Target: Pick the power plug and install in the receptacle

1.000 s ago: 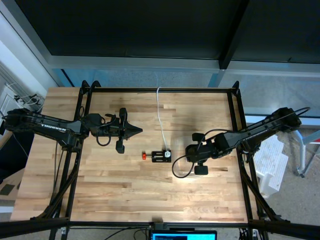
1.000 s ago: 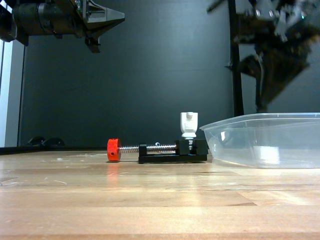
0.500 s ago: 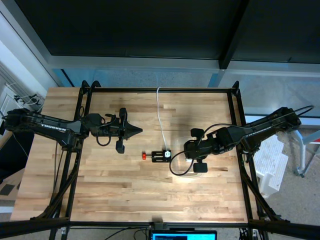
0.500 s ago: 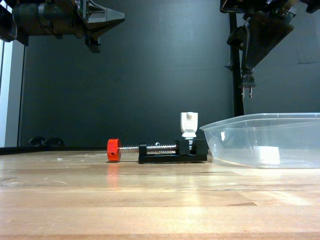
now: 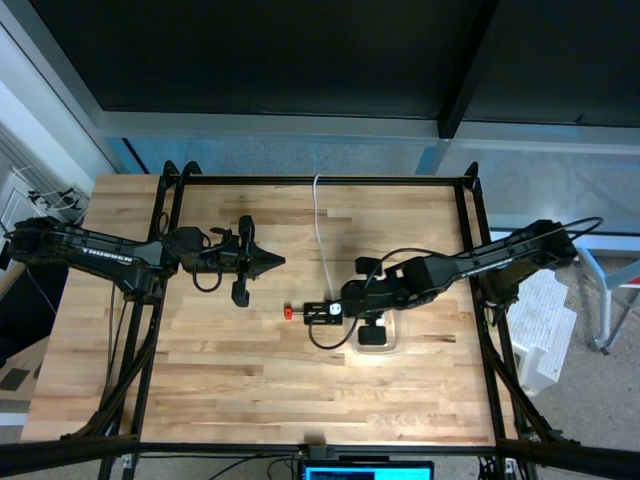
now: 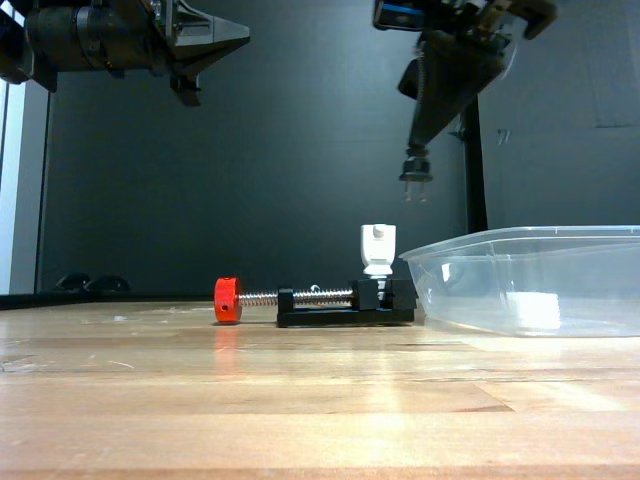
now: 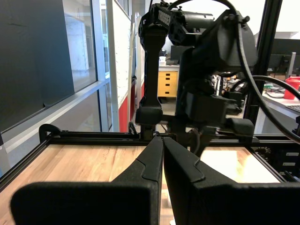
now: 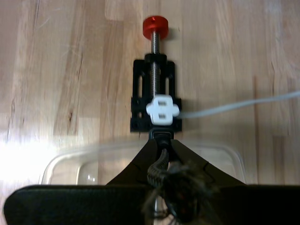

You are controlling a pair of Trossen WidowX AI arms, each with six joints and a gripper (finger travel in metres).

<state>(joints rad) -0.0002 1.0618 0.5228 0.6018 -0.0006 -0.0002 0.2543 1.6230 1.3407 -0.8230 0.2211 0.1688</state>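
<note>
Power plug (image 6: 416, 170) pinched by right gripper (image 6: 417, 157) up beside receptacle (image 6: 378, 243) — left gripper (image 6: 238, 38) closed, aloft; tray (image 6: 600, 268) holds patch (image 6: 530, 310).

Your right gripper (image 6: 418, 148), clamped on the power plug (image 6: 415, 172), has swung left off the clear tray (image 6: 600, 240); plug now nearly over the receptacle (image 6: 378, 243).

High view: we look down from above the near edge; low view: level along the tabletop. Both share the clamp (image 5: 318, 312). Wrist views sight along the left gripper (image 7: 162, 138), aloft at left, and the right gripper (image 8: 161, 140), close above the clamp, pinching the power plug (image 6: 415, 168).
</note>
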